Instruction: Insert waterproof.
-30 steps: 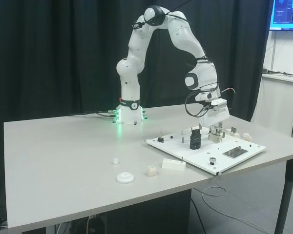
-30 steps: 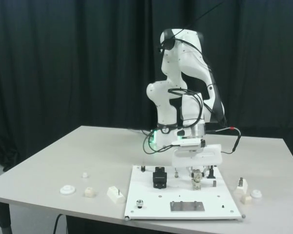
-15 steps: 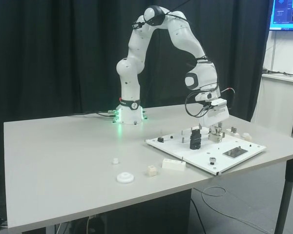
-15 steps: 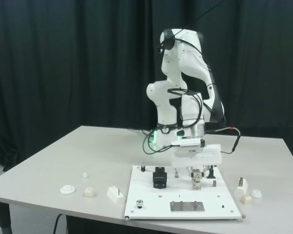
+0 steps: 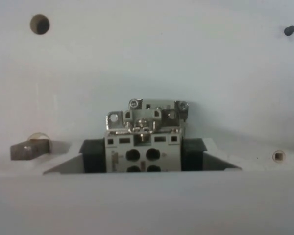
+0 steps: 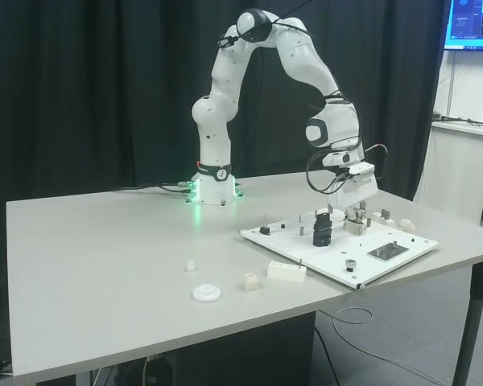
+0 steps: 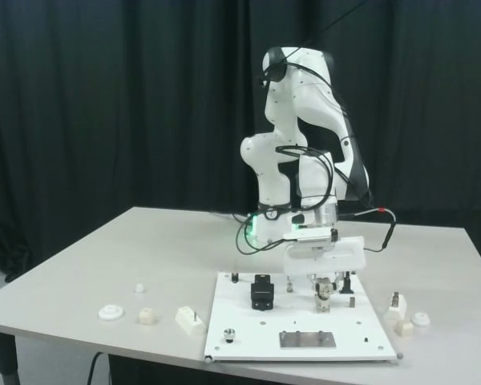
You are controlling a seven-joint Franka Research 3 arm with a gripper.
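Where clamped, connector [image 5: 144, 142] between end effector [image 5: 143, 155] fingers.

One white arm [image 7: 305, 120], one white board [image 7: 248, 341]. On board: one black block [image 7: 262, 291], one grey metal plate [image 7: 307, 339], one knurled knob [image 7: 229, 334]. Loose white parts on table [image 7: 104, 265]: four one side, three other.

white gear disc [image 6: 205, 293] | white cube [image 6: 249, 281] | small white cap [image 6: 191, 264] | grey plate [image 7: 307, 339]
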